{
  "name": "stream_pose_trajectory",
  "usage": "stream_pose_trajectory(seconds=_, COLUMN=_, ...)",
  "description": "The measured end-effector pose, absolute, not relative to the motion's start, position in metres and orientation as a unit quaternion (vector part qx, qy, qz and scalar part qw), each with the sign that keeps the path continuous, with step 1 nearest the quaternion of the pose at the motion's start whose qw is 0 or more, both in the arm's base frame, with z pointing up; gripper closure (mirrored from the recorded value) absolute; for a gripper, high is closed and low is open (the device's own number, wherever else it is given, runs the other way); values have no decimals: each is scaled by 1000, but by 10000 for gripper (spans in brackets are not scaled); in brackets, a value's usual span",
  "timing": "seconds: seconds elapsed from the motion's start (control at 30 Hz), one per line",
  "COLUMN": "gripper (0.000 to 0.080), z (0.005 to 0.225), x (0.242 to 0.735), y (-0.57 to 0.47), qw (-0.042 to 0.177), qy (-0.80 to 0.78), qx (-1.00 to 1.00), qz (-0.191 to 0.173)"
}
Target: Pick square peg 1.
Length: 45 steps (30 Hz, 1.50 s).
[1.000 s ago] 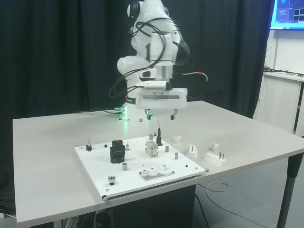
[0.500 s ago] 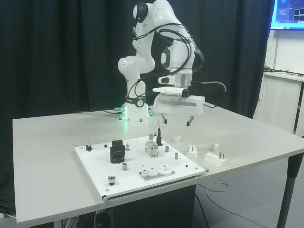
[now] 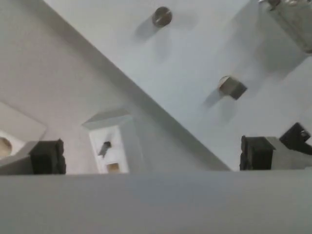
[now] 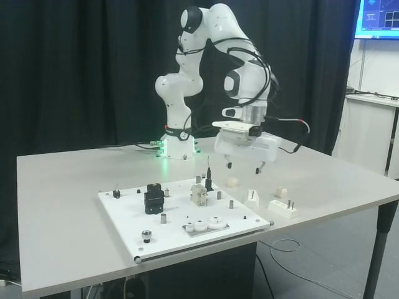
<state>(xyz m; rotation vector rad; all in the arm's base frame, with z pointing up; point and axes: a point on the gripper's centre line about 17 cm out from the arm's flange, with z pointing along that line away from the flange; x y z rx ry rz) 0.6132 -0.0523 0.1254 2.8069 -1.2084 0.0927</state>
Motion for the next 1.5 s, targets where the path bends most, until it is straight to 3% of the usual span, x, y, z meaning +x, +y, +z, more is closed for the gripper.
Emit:
stream_pose_trajectory(seconds=0.97, gripper=3, z=53, x=628, y=-13, qw=59, qy=-325, qx=944, qz=-6)
stream_pose_trajectory(seconds=1.5, gripper=3, z=42, x=621, y=-14, qw=58, qy=-298, qx=953, qz=-23)
